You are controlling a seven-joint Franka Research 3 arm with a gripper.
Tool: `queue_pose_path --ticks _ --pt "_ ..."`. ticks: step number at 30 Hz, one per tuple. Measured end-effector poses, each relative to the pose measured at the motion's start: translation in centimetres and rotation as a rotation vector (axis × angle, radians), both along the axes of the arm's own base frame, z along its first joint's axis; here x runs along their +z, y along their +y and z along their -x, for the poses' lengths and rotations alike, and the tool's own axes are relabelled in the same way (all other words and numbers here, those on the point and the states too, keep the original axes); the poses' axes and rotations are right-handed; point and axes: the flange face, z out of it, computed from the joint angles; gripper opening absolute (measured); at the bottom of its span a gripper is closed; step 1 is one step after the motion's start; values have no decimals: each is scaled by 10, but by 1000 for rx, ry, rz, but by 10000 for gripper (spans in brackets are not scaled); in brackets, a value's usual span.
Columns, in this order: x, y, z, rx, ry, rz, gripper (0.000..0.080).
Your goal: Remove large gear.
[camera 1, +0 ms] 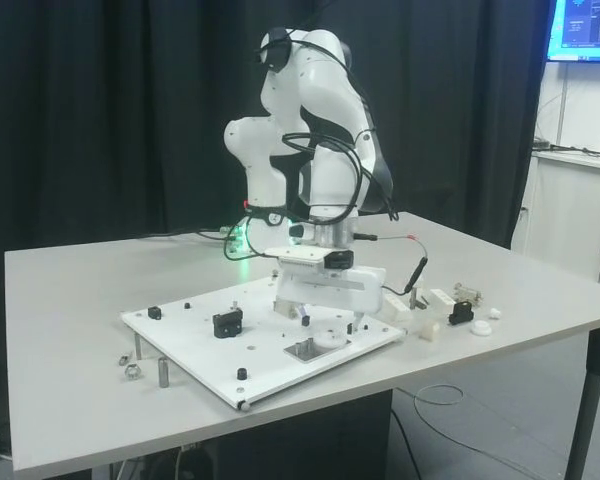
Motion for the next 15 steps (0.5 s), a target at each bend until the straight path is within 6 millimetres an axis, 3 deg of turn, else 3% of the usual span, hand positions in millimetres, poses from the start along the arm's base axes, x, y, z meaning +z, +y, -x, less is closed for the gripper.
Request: queue_pose_path --ticks 15 --pt "-2 -5 -2 53 20 6 800"
